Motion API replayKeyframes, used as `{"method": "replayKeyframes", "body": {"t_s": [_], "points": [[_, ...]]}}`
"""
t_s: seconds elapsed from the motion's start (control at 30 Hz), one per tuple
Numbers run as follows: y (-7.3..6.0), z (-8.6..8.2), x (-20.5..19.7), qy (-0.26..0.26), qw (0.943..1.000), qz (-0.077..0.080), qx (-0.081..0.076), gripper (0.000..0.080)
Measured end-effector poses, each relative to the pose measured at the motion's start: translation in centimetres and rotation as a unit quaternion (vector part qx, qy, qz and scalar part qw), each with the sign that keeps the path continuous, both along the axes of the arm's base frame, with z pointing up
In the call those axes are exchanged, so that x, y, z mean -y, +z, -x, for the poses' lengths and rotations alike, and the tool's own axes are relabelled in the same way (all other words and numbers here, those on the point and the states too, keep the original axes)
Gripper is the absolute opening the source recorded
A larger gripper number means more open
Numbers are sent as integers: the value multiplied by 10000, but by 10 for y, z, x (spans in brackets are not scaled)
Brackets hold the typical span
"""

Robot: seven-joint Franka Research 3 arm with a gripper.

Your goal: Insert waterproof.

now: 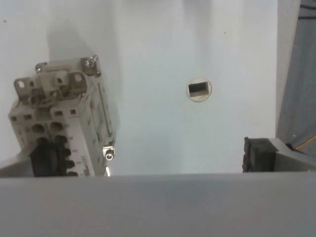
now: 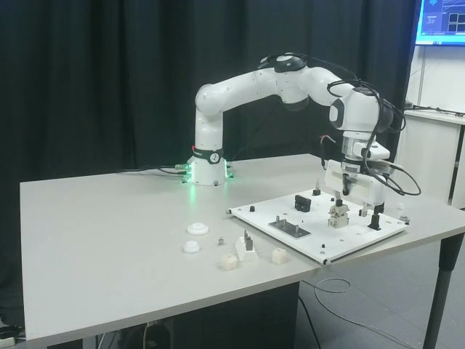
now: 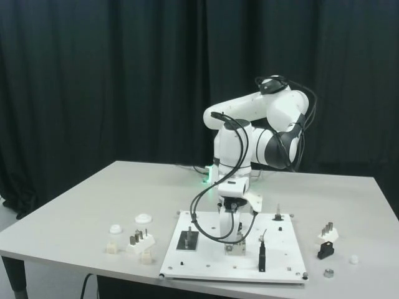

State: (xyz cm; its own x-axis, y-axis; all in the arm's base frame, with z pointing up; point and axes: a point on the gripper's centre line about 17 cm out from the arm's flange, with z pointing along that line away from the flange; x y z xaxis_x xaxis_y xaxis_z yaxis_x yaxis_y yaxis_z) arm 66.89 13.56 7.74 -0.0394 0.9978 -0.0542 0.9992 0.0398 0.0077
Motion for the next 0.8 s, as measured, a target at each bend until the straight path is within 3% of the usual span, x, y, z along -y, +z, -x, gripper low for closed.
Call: {"method": "replayKeyframes", "body": {"t_s": [0.8], "points": [[-4, 3, -5, 28, 10000, -43, -42, 800]]}}
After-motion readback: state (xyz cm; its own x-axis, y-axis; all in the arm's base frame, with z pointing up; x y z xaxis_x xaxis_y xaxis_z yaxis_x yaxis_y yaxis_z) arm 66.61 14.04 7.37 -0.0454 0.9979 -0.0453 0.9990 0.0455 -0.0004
